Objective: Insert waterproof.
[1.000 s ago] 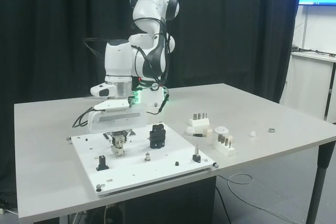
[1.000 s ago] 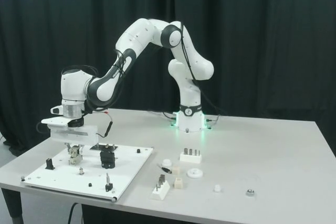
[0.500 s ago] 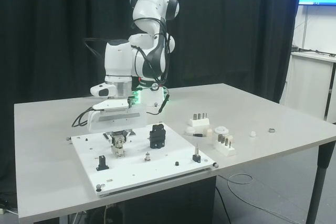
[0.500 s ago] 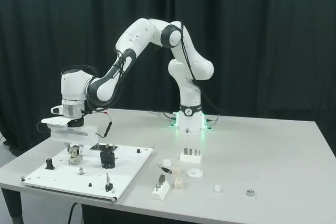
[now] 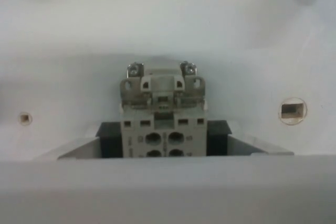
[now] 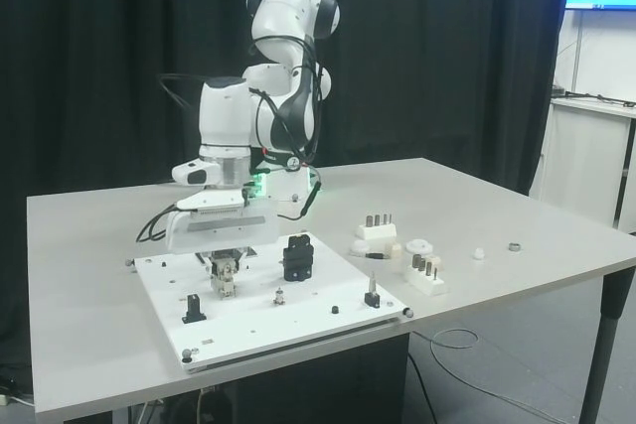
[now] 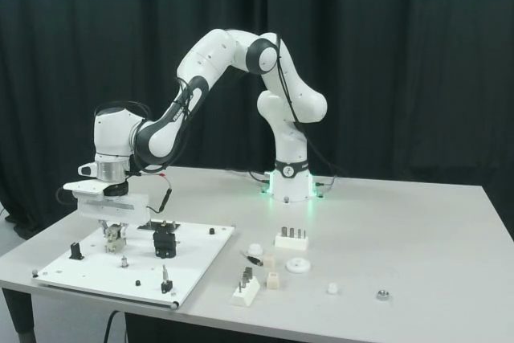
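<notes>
Wrist view looks straight down on a grey connector [image 5: 163,114] with two screws and a metal clip at one end and round sockets at the other, seated against a black block [image 5: 217,138] on the white board [image 5: 173,30]. A pale band fills the near edge of this picture, and the fingertips themselves cannot be made out in it, so I cannot tell whether the fingers stand apart or together, nor whether they grip the connector.

From the first room view, the white arm [image 6: 283,67] bends forward from its base at the back of the grey table [image 6: 467,201], with a green light glowing at the base. The gripper [image 6: 225,263] hangs directly over the connector [image 6: 226,278], which stands on the white board [image 6: 298,330] towards its rear left part. Just beside it on the board stands a larger black fixture [image 6: 298,258]. Nearer the front edge are a small black post [image 6: 193,309], a small metal pin [image 6: 279,297] and another dark upright piece [image 6: 371,298].

Off the board, on the bare table, lie a white holder with three pins [image 6: 377,229], a second white holder [image 6: 425,275], a white gear [image 6: 421,244], a small white cap [image 6: 479,253] and a metal nut [image 6: 515,244], all well apart from the gripper.
</notes>
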You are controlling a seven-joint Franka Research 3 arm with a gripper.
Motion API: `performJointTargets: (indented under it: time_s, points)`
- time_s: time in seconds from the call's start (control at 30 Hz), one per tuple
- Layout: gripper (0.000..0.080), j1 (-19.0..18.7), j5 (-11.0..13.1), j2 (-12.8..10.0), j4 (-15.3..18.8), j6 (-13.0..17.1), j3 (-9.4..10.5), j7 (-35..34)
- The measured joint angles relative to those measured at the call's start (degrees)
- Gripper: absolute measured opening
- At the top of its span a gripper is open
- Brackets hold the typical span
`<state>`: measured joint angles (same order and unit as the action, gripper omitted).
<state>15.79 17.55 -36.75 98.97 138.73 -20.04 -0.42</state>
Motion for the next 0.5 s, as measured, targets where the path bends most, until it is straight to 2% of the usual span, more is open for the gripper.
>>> performJointTargets:
  time_s: [0.5]
  points:
    - [0.0316,-0.1,-0.1,0.1,0.1,0.1,-0.02,0.5]
